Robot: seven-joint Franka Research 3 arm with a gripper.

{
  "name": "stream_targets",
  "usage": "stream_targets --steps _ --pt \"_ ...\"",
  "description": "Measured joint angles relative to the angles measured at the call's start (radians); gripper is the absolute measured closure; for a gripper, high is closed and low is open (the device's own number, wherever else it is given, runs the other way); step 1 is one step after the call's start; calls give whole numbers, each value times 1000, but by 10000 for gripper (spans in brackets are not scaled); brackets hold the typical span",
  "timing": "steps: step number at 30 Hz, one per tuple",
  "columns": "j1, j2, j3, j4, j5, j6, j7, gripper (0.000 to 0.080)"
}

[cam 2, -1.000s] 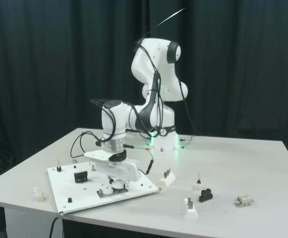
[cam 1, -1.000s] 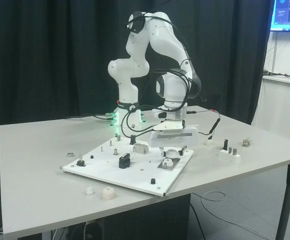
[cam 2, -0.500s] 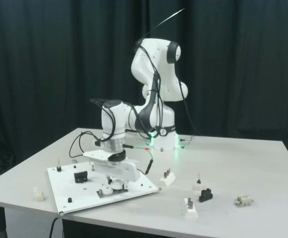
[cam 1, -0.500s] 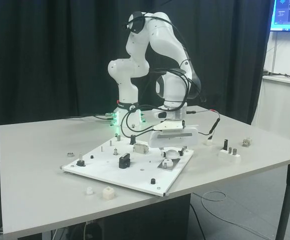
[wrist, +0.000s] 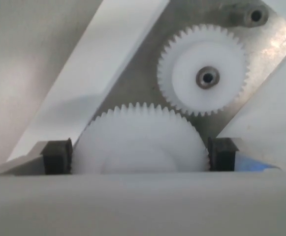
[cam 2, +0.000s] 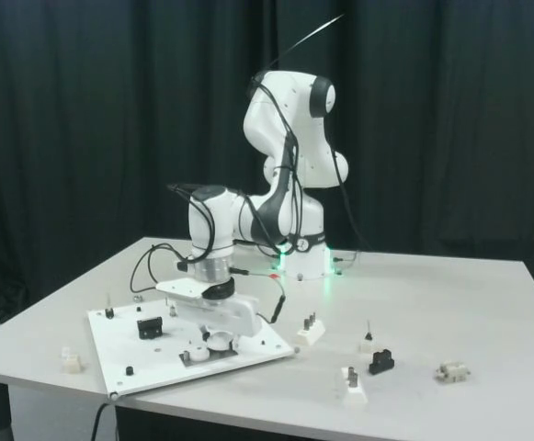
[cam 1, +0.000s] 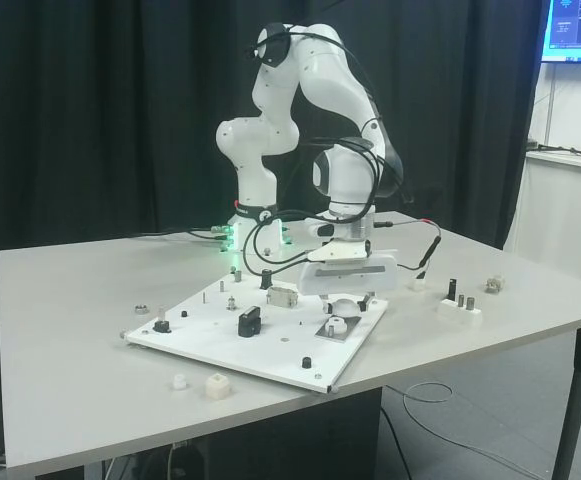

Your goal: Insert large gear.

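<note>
In the wrist view a large white gear [wrist: 140, 147] sits between two black finger pads [wrist: 56, 156], one on either side of it. My gripper [wrist: 140, 155] is shut on this gear. Just beyond it a smaller white gear [wrist: 207, 77] rests on a peg of the grey metal plate [wrist: 133, 83], and the teeth of the two gears come close together. From the room views, the gripper [cam 1: 345, 300] hangs low over that plate [cam 1: 338, 327] on the white board [cam 1: 260, 340]. The large gear [cam 2: 216, 340] is mostly hidden under the hand.
On the board stand a black block [cam 1: 247, 320], a black knob [cam 1: 160, 325] and several small pegs. Two small white pieces [cam 1: 215, 385] lie in front of the board. A white peg holder [cam 1: 460, 303] and other small parts [cam 2: 380, 361] lie to its side. A cable [cam 1: 425, 245] trails from the hand.
</note>
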Motion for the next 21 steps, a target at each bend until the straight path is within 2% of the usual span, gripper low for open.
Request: stream_targets --steps 21 --pt "0 -4 -3 -2 -1 -16 0 206"
